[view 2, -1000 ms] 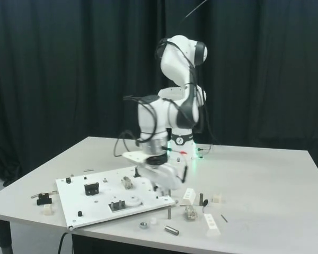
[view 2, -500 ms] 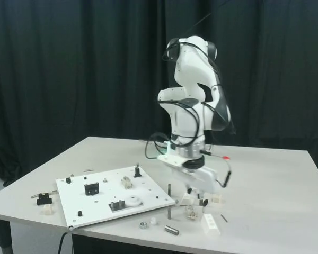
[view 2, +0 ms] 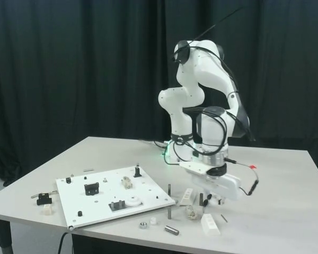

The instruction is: Place medium gear.

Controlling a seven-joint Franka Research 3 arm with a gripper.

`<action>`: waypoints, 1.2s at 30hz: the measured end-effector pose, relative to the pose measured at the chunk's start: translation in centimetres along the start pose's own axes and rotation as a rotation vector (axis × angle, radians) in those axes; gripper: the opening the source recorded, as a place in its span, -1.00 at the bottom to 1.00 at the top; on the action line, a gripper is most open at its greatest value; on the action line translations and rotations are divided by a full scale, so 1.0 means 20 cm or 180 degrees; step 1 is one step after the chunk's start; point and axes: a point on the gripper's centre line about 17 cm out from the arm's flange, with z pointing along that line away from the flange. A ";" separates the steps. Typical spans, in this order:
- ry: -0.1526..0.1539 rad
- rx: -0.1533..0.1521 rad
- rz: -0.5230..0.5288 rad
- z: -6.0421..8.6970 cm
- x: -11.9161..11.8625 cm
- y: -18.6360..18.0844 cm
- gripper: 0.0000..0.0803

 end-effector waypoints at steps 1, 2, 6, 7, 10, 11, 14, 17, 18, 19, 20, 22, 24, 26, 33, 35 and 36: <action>0.0003 -0.0006 -0.0012 0.01 -0.02 -0.01 -0.01; 0.0008 -0.0011 -0.0022 0.02 -0.03 -0.02 -0.01; 0.0042 -0.0029 -0.0071 0.06 -0.07 -0.05 -0.01; 0.0052 -0.0033 -0.0078 0.07 -0.08 -0.06 -0.01; 0.0076 -0.0049 -0.0077 0.10 -0.09 -0.07 -0.01; 0.0081 -0.0053 -0.0072 0.11 -0.10 -0.08 -0.01; 0.0105 -0.0056 -0.0065 0.14 -0.11 -0.09 -0.01; 0.0121 -0.0057 -0.0061 0.15 -0.12 -0.10 -0.01; 0.0128 -0.0055 -0.0059 0.16 -0.12 -0.10 -0.01; 0.0133 -0.0054 -0.0057 0.16 -0.12 -0.11 -0.01; 0.0136 -0.0056 -0.0056 0.17 -0.13 -0.11 -0.01; 0.0140 -0.0063 -0.0055 0.18 -0.13 -0.11 -0.01; 0.0147 -0.0071 -0.0058 0.18 -0.14 -0.11 -0.01; 0.0153 -0.0077 -0.0053 0.19 -0.14 -0.11 -0.01; 0.0161 -0.0077 -0.0050 0.19 -0.14 -0.12 0.52; 0.0164 -0.0073 -0.0045 0.18 -0.13 -0.12 0.52; 0.0166 -0.0071 -0.0040 0.18 -0.13 -0.12 0.52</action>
